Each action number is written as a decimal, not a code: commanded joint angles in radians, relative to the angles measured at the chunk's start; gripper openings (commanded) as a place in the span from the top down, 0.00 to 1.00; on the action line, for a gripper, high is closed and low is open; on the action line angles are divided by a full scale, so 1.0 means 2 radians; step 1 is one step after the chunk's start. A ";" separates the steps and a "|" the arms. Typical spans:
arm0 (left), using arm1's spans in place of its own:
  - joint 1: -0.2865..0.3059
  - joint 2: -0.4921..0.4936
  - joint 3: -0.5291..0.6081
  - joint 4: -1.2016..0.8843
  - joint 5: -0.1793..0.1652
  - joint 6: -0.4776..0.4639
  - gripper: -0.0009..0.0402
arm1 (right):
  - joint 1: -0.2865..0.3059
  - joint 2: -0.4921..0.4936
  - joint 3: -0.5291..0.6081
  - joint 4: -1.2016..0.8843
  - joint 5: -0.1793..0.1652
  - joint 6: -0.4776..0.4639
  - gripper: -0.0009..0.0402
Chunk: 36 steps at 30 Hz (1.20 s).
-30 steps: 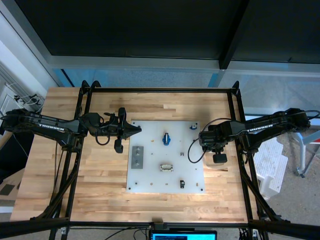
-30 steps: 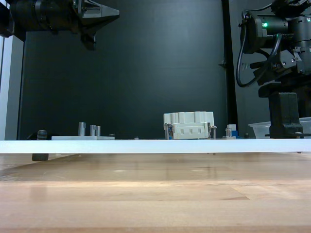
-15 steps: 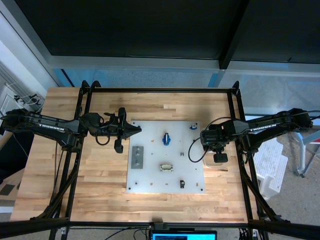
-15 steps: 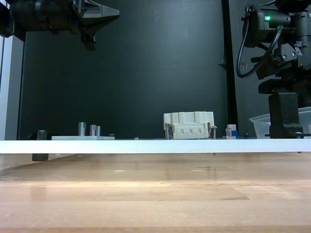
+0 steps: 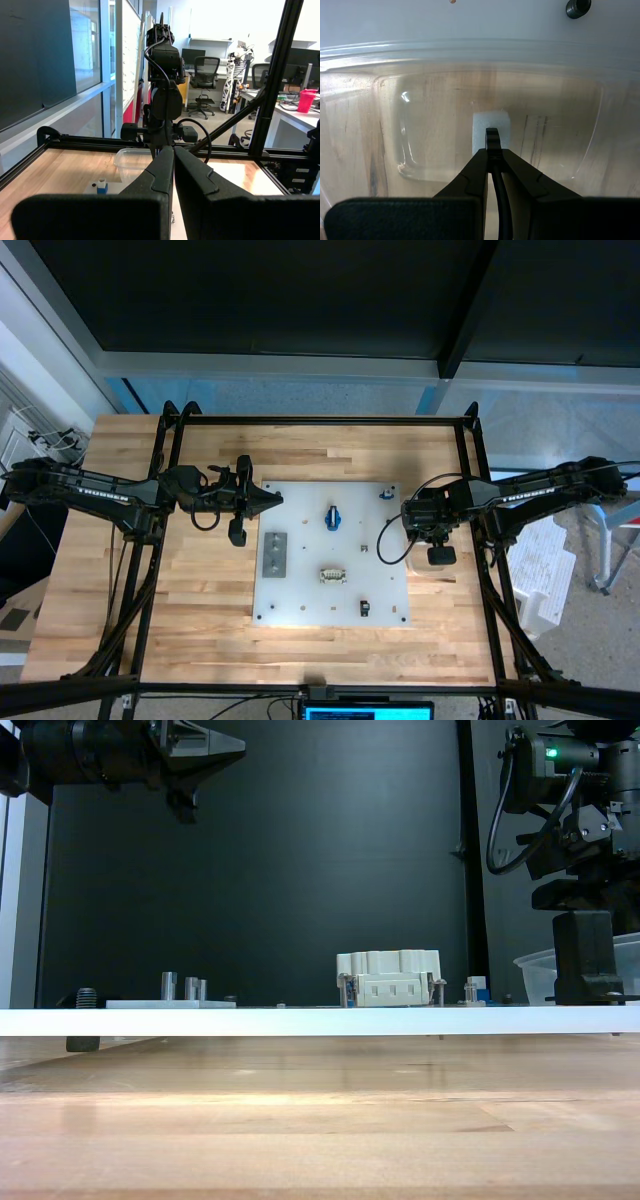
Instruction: Pick the USB connector and install on taskboard
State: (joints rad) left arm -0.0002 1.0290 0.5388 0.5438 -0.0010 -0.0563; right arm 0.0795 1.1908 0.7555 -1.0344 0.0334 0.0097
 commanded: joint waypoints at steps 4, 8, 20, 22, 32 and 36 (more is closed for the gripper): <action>0.000 0.000 0.000 0.000 0.000 0.000 0.98 | 0.000 0.000 0.011 -0.029 0.003 0.002 0.98; 0.000 0.000 0.000 0.000 0.000 0.000 0.98 | 0.001 0.000 0.020 -0.038 0.011 0.004 0.98; 0.000 0.000 0.000 0.000 0.000 0.000 0.98 | 0.003 0.000 0.037 -0.043 0.013 0.035 0.98; 0.000 0.000 0.000 0.000 0.000 0.000 0.98 | 0.013 0.000 0.053 -0.048 0.013 0.051 0.98; 0.000 0.000 0.000 0.000 0.000 0.000 0.98 | 0.089 0.021 0.136 -0.083 0.014 0.151 0.98; 0.000 0.000 0.000 0.000 0.000 0.000 0.98 | 0.118 0.038 0.159 -0.091 0.013 0.182 0.98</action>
